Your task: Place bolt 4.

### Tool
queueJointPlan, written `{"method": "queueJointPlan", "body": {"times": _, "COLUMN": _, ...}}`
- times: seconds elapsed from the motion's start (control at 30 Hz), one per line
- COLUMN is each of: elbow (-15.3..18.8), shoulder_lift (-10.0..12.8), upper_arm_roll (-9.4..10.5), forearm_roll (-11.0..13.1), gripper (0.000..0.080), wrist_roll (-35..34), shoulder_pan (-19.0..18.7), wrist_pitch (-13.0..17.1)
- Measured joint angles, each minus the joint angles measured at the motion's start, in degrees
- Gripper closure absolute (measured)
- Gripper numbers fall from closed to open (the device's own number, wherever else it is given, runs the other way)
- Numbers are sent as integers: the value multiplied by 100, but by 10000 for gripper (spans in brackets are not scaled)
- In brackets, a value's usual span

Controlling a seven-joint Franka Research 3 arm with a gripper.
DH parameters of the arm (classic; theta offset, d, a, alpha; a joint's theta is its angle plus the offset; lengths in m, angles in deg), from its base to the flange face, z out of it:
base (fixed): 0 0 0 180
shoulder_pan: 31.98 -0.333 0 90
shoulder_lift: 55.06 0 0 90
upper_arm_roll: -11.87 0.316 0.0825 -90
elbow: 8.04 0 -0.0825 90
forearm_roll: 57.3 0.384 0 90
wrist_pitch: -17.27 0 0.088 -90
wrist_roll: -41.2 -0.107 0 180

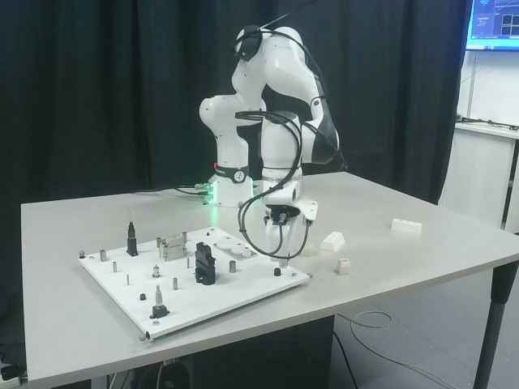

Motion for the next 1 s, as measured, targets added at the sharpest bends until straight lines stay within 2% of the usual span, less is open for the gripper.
{"method": "queueJointPlan", "body": {"times": 1.0, "elbow": -16, "shoulder_lift": -49, "upper_arm_roll": -9, "forearm_roll": 2, "gripper": 571, "wrist_roll": -154, "shoulder_pan": -2, "wrist_pitch": -39}}
